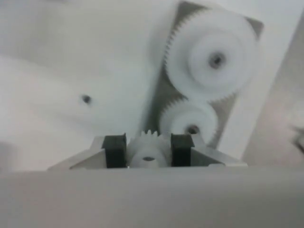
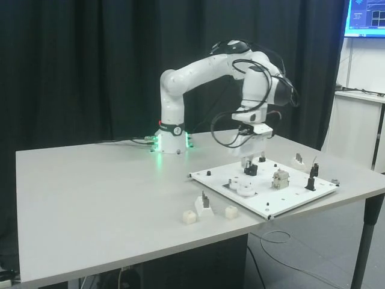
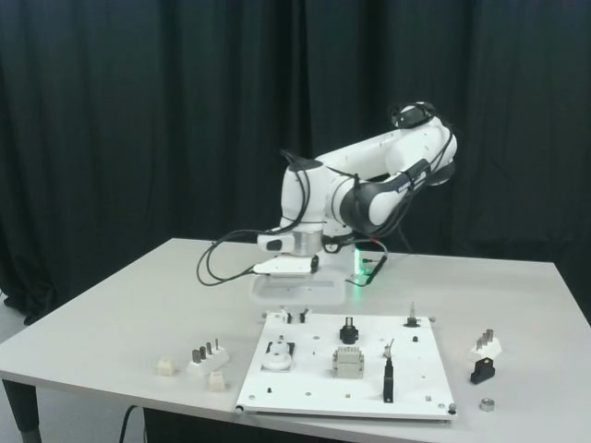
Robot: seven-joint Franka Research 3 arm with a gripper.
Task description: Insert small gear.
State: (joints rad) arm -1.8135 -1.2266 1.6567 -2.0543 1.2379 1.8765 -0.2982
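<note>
my tabletop [image 2: 90, 198] is the biggest thing here, grey, with black curtains behind it and a wide bare stretch running from my base toward its near edge. my white arm [image 3: 388, 157] arches from that base, where green lights glow, out over the white assembly board [image 2: 264, 208]. the board lies near the tabletop's edge, one corner close to the rim, so there is little spare room on that side and plenty on the other. a screen [image 2: 366, 18] hangs in the far corner of the room; its writing is too small for me to read.

on the board a grey plate [image 1: 166, 90] carries a large white gear [image 1: 213, 59] and a medium gear [image 1: 190, 121], teeth meshed. my tool [image 1: 148, 151] is clenched on the small gear [image 1: 148, 149], its black pads [image 1: 115, 151] pressing either side, held above the board just beside the medium gear, apart from it.

small white blocks [image 2: 189, 217] and a pin holder [image 2: 204, 206] sit on the bare tabletop beside the board. no labels i can read.
</note>
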